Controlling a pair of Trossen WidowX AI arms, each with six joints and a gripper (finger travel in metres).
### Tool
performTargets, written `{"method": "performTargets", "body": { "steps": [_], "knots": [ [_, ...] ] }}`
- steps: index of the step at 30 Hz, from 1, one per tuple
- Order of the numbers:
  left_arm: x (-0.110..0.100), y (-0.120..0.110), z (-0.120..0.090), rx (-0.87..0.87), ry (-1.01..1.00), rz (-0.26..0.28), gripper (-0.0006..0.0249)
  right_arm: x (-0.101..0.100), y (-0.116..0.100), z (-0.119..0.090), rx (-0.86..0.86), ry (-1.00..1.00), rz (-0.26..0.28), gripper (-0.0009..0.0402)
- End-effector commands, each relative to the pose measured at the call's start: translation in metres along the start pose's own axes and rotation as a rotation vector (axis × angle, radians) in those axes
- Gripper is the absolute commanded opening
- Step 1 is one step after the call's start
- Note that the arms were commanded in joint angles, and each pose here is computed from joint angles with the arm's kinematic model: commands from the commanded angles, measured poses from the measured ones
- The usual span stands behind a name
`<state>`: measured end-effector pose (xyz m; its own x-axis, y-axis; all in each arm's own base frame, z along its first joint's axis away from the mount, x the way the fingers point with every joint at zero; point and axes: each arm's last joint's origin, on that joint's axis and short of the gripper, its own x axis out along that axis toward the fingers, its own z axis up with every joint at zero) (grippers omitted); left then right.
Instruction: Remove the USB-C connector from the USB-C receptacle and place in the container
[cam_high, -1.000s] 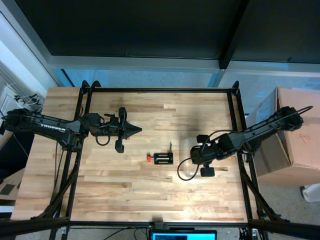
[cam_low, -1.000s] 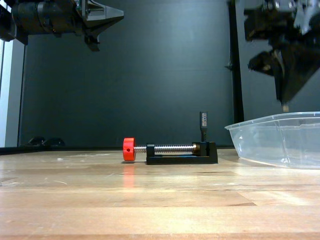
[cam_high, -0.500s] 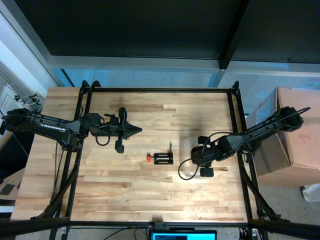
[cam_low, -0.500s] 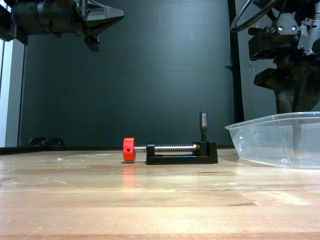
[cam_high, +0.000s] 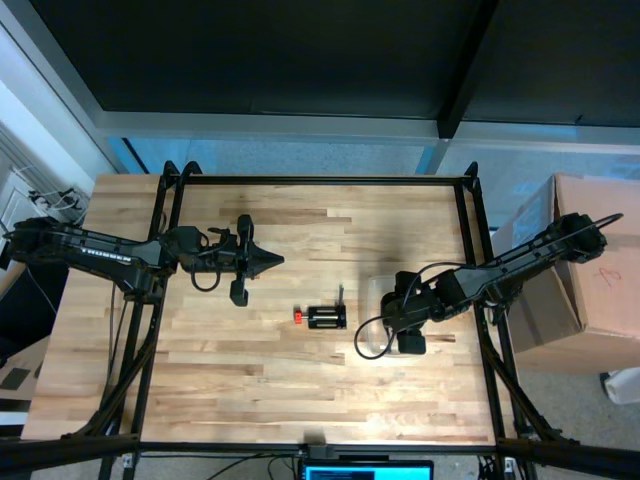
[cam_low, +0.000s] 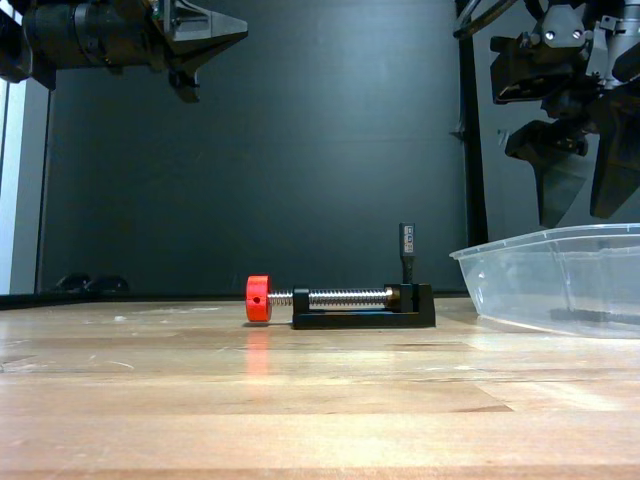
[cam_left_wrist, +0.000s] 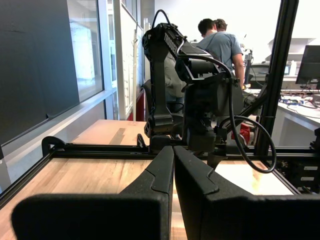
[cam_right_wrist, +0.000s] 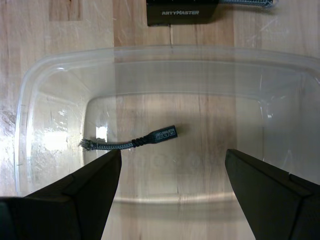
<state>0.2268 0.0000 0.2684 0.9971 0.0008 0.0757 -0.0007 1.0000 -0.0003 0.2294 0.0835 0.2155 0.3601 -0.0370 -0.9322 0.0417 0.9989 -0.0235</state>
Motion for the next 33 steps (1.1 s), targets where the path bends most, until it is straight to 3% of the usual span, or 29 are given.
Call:
{"method": "performTargets", "body": {
  "steps": [1, 9, 15, 19, 21, 26, 33],
  "knots": [
    [0.000, 0.000, 0.000, 0.000, -0.001, 0.000, 0.0000, -0.010, 0.001, 0.008, 0.004, -0.046, 0.016, 0.0258],
    [0.000, 0.000, 0.000, 0.000, -0.001, 0.000, 0.0000, -0.051, -0.004, 0.035, -0.010, -0.385, 0.003, 0.0147],
    [0.000, 0.000, 0.000, 0.000, -0.001, 0.000, 0.0000, -0.071, -0.016, 0.055, 0.015, -0.670, 0.033, 0.0058],
    [0.000, 0.000, 0.000, 0.000, 0.000, 0.000, 0.0000, -0.078, -0.020, 0.066, -0.025, -0.810, 0.017, -0.0002],
    [0.000, 0.000, 0.000, 0.000, -0.001, 0.000, 0.0000, -0.079, -0.027, 0.071, -0.029, -0.873, 0.005, 0.0004],
    [0.000, 0.000, 0.000, 0.000, 0.000, 0.000, 0.0000, -0.079, -0.047, 0.080, -0.040, -0.998, 0.077, -0.0001],
    [0.000, 0.000, 0.000, 0.000, 0.000, 0.000, 0.0000, -0.069, -0.065, 0.078, -0.013, -1.111, 0.073, 0.0000]
  ]
}}
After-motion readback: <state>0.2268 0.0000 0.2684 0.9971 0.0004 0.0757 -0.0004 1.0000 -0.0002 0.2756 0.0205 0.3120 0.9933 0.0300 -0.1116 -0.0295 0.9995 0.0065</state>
